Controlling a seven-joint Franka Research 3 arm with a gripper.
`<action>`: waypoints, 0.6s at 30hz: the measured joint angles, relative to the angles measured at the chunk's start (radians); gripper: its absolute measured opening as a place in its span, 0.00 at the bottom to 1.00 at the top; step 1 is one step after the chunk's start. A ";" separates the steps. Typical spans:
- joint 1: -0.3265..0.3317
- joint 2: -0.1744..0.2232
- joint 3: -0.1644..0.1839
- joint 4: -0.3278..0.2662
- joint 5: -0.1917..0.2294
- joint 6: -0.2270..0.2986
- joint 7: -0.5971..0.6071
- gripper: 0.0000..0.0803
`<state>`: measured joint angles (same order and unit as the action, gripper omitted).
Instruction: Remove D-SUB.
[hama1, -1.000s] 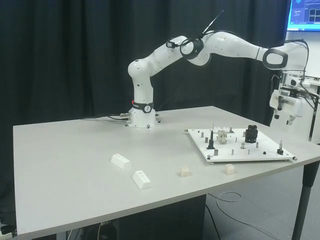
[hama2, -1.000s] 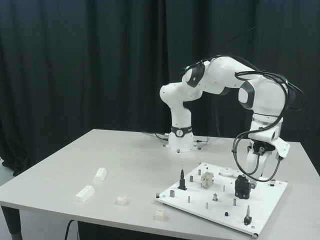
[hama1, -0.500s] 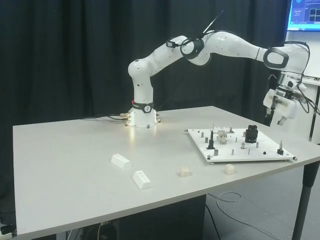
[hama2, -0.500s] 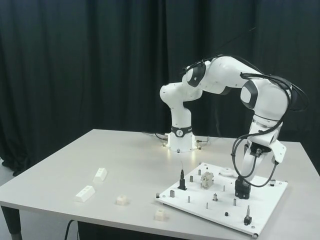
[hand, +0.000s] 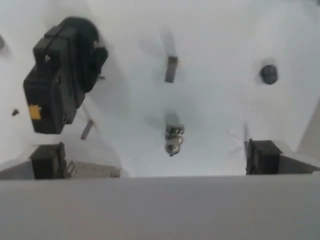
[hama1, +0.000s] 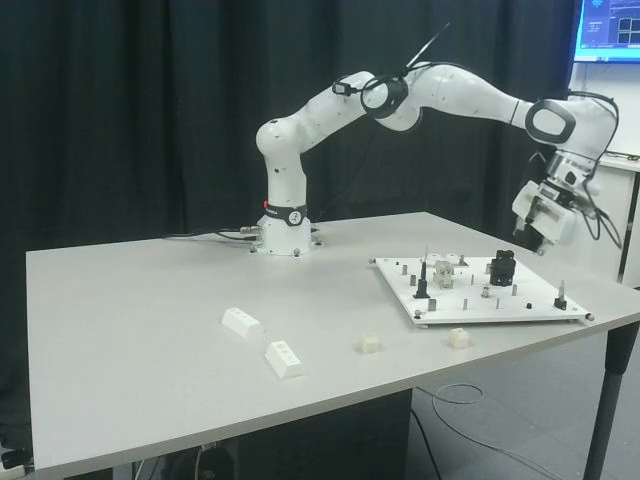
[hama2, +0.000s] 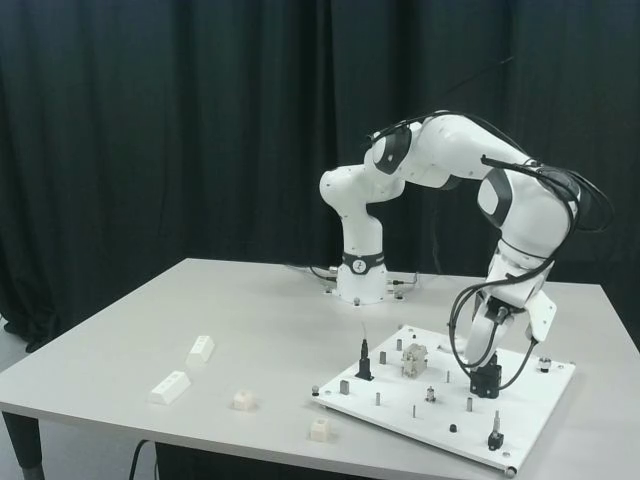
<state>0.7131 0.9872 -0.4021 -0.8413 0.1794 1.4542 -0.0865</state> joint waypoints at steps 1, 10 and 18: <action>0.000 0.000 0.001 -0.002 0.000 -0.006 0.000 1.00; 0.005 0.000 0.013 -0.020 0.000 -0.045 0.000 1.00; 0.020 0.000 0.018 -0.029 0.000 -0.077 0.009 1.00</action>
